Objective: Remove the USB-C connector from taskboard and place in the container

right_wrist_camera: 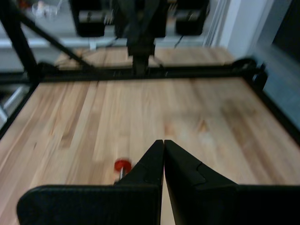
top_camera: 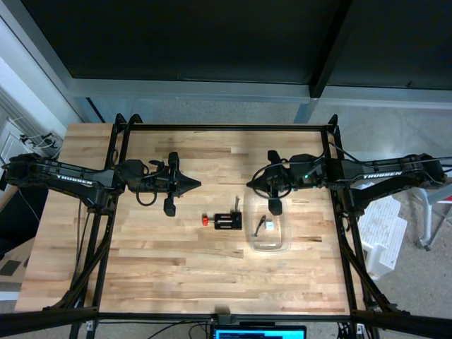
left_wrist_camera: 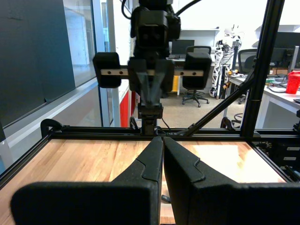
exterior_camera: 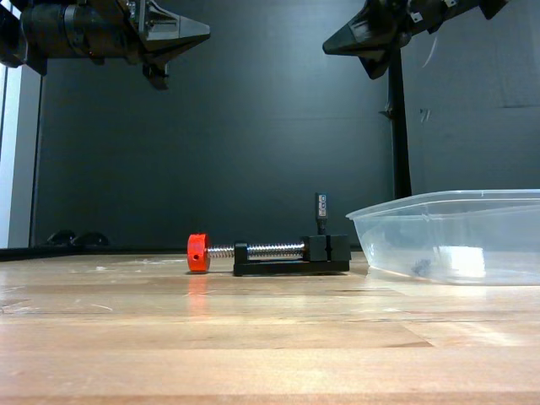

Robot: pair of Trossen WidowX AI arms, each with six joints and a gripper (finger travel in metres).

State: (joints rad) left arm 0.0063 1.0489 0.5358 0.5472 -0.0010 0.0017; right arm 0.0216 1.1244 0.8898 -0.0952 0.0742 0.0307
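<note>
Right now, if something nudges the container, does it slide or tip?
Probably slides: the container looks thin, clear plastic, nearly empty, flat on the table. Unlikely to tip, being shallow and wide. Left gripper and right gripper hang shut high above it.

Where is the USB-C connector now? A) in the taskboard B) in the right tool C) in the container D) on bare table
C: USB-C connector lies in the container, beside the taskboard; left tool and right tool hang shut above the table.
</note>
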